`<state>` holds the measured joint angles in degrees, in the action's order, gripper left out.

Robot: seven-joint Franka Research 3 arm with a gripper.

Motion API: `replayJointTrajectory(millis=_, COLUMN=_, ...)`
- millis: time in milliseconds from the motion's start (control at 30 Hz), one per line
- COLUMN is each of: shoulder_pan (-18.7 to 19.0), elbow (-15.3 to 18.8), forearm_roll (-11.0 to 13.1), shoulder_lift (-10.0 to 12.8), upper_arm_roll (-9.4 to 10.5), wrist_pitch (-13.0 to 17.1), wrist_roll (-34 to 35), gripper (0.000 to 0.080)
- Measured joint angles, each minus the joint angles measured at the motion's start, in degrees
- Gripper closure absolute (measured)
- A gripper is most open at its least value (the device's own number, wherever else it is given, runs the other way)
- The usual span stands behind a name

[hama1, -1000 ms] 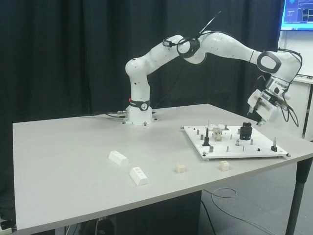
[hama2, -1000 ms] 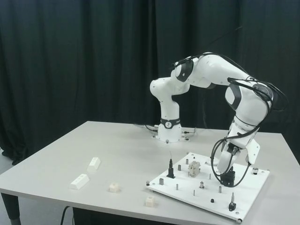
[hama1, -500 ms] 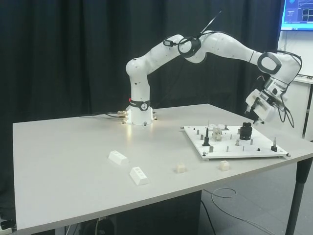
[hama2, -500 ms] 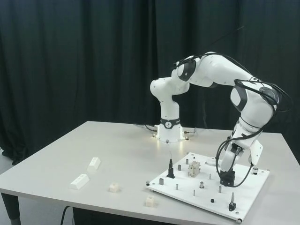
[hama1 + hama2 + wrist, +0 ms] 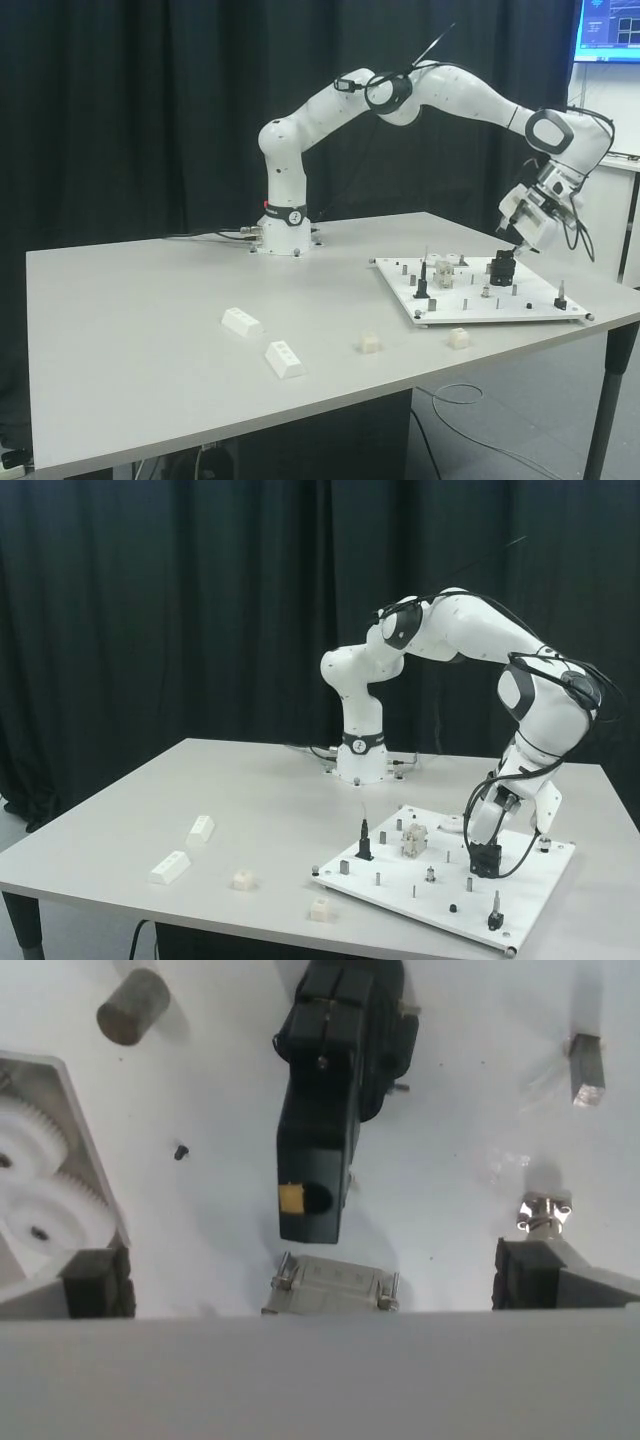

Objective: Remove D-SUB.

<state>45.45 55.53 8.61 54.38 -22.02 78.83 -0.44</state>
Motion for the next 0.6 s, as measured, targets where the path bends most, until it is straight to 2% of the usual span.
replayJointTrajectory(millis=367, shoulder_pan=0.2, elbow=1.7, forearm_roll=0.1, shoulder_lift=-0.4, upper_arm_roll=0.02, wrist_pitch=1.1, wrist_roll=2.2, gripper=0.0003)
replayJointTrajectory(millis=600, shoulder_pan=0.4, elbow=4.3, forearm_roll=0.1, shoulder_lift=-1.8, upper_arm_roll=0.50, wrist_pitch=2.9, wrist_roll=3.0, gripper=0.0003)
